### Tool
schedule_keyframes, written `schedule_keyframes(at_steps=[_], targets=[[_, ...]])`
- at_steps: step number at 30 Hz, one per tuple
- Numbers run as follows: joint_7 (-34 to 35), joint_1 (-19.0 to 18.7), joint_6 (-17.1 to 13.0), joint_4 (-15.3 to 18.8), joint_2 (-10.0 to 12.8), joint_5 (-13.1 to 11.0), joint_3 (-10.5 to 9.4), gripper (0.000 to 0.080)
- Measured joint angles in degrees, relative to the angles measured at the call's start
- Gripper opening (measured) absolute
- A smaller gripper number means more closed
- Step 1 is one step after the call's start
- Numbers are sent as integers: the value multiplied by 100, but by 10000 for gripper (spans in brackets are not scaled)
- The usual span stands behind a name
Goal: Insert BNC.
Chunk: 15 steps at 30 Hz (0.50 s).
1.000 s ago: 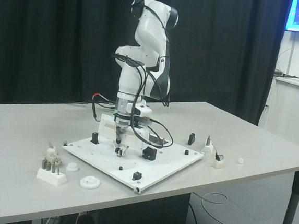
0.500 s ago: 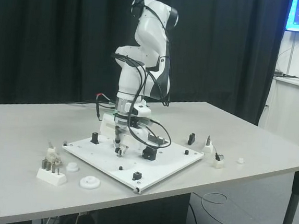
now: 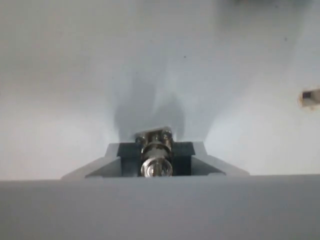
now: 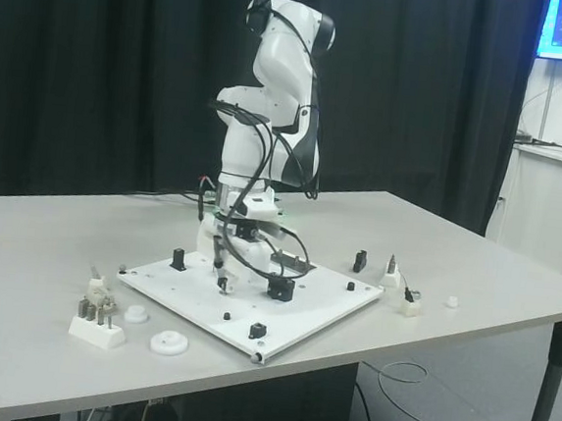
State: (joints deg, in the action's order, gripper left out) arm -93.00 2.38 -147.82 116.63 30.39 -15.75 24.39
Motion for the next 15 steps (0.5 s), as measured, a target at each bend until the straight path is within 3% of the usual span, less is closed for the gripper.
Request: schedule_keyframes(at_steps=[15], targets=[[1141,5,21,0,0,-185,15,121]])
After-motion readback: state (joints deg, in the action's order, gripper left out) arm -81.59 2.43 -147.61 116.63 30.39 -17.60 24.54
